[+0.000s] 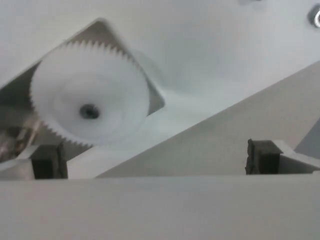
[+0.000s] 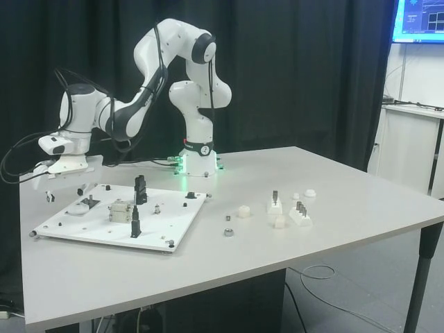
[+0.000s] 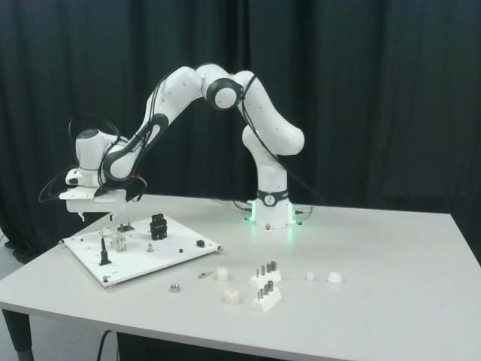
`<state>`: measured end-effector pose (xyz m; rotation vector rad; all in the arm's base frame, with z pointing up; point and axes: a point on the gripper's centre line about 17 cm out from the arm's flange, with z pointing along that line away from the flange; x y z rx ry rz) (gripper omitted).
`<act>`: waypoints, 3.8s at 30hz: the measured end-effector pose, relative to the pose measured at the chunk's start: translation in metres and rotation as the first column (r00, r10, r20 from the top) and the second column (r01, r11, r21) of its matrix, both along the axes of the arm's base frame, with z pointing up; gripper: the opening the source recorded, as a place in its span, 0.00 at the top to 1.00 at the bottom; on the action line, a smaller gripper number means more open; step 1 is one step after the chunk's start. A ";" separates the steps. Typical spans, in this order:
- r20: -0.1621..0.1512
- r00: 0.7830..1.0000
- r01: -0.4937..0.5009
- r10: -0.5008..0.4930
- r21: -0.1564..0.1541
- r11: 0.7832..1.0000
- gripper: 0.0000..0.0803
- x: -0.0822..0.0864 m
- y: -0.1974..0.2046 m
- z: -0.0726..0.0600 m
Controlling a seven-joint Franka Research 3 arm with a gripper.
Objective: Pick small gear.
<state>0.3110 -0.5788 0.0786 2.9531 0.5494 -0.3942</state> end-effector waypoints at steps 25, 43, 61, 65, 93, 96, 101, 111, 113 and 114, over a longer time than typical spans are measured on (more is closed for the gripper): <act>0.006 0.999 0.053 -0.053 0.043 0.998 0.00 -0.006 0.014 0.022; 0.015 0.998 0.061 -0.062 0.053 0.997 0.00 -0.006 0.019 0.028; 0.025 0.997 0.067 -0.068 0.068 0.995 0.00 -0.007 0.027 0.036; 0.011 0.997 0.072 -0.074 0.092 0.993 0.00 -0.010 0.035 0.036; 0.091 0.990 0.075 -0.108 0.310 0.948 0.00 0.044 0.218 0.093; 0.087 0.991 0.067 -0.098 0.301 0.951 0.00 0.052 0.237 0.099; 0.077 0.993 0.064 -0.088 0.280 0.958 0.00 0.064 0.268 0.107; 0.065 0.996 0.037 -0.056 0.265 0.963 0.00 0.086 0.338 0.114; 0.062 0.997 0.025 -0.043 0.267 0.963 0.00 0.090 0.353 0.114; 0.060 0.998 0.017 -0.034 0.269 0.963 0.00 0.091 0.361 0.113</act>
